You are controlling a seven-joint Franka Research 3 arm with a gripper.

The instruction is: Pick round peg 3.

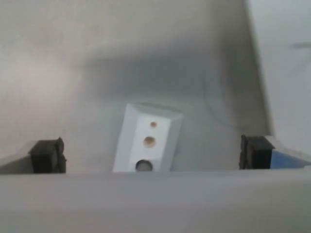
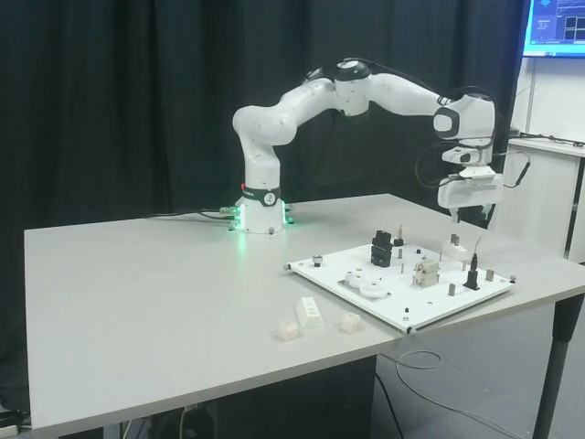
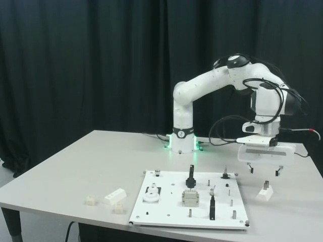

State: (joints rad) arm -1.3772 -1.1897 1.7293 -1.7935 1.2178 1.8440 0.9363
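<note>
Right now I see the hand [image 1: 150, 154] wide open, holding nothing, above the white peg block [image 1: 147, 145] on the desk [image 3: 75, 166], beside the board [image 3: 171, 201]. No readable labels.

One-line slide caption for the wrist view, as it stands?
Open gripper hovering above a white peg holder block with three holes on the grey table.
</note>
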